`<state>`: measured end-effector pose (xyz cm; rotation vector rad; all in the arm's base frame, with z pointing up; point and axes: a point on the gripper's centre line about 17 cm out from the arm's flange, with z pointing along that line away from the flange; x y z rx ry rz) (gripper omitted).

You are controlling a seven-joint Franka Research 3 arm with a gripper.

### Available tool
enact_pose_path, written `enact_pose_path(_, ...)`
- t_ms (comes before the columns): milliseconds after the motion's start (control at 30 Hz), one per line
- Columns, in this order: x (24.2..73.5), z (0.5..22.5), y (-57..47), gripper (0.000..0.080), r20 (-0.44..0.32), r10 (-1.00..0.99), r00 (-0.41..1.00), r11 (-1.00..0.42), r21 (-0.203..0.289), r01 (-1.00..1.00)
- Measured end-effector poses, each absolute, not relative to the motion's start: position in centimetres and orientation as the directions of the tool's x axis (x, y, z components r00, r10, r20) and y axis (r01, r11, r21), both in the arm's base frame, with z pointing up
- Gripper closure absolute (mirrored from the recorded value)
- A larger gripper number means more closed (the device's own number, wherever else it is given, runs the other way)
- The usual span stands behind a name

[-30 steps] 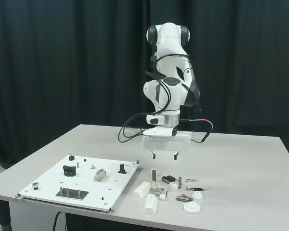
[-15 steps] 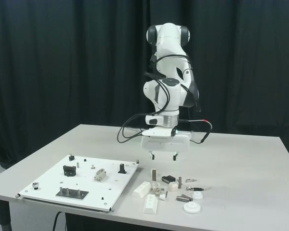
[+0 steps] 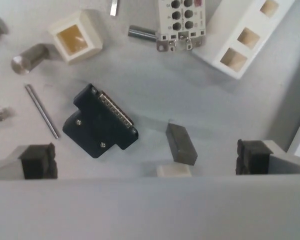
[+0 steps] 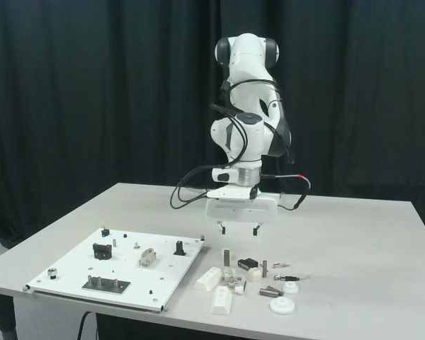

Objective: Remove bolt 4.

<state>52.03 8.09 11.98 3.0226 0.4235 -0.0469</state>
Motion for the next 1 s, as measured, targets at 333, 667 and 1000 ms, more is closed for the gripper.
enact_pose_path(333,52.9,12.6,7.7,0.0003,-0.03,0.283,0.959,-0.955,0.085,0.284)
enact_pose_path(667,54.1,13.4,7.2,0.0003,-0.01,0.286,0.958,-0.954,0.09,0.285)
enact_pose_path(1000,57.0,14.6,4.8,0.0003,0.018,0.304,0.952,-0.943,0.144,0.299)
